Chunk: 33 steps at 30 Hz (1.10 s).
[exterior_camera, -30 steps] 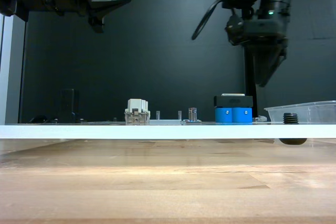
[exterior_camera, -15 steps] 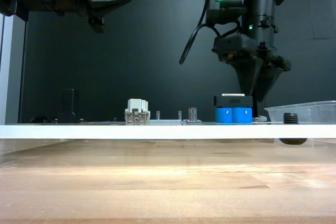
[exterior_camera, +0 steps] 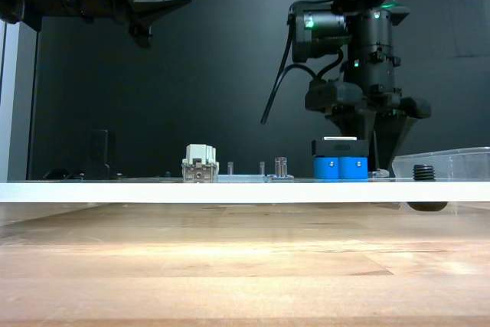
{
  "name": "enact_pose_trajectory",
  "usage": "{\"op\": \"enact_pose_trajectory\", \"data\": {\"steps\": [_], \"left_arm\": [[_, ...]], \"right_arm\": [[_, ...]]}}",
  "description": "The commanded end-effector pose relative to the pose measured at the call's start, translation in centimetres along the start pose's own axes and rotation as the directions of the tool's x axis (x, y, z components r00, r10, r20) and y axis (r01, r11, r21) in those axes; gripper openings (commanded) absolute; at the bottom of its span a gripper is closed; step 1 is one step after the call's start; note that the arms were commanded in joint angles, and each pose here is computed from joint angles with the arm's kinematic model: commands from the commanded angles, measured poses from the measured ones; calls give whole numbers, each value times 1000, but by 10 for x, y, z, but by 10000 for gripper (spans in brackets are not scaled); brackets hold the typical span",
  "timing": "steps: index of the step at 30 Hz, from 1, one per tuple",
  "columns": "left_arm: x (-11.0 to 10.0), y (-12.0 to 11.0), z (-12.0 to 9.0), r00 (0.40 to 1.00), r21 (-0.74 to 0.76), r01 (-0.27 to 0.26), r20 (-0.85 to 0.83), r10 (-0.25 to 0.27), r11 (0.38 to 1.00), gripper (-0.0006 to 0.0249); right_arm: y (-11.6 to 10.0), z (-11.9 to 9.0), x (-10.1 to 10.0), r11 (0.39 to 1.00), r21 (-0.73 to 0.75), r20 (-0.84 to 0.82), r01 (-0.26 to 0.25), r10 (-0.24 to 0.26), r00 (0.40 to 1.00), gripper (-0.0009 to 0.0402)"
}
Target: Remove the RJ45 connector from the taskboard and place in the container
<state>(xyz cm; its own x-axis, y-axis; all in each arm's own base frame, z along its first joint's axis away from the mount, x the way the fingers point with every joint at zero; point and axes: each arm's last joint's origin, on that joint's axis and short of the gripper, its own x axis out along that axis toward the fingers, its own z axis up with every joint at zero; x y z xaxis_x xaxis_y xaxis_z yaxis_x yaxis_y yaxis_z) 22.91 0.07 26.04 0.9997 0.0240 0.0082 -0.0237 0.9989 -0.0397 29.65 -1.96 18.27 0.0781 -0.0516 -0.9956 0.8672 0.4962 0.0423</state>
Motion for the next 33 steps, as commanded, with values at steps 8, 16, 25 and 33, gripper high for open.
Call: {"op": "enact_pose_trajectory", "data": {"steps": [8, 16, 25, 33], "left_arm": [[0, 0, 0, 1000, 0, 0, 0, 0, 1000, 0], [0, 0, 0, 1000, 0, 0, 0, 0, 1000, 0], [0, 0, 0, 1000, 0, 0, 0, 0, 1000, 0], [0, 0, 0, 1000, 0, 0, 0, 0, 1000, 0]], "right_arm": [[-2, 2, 9, 999, 18, -18, 30, -30, 999, 225], [-6, 2, 12, 998, 40, -24, 41, -40, 999, 138], [-6, 3, 12, 998, 41, -15, 46, -46, 999, 35], [-6, 2, 9, 998, 40, -10, 37, -37, 999, 5]]}}
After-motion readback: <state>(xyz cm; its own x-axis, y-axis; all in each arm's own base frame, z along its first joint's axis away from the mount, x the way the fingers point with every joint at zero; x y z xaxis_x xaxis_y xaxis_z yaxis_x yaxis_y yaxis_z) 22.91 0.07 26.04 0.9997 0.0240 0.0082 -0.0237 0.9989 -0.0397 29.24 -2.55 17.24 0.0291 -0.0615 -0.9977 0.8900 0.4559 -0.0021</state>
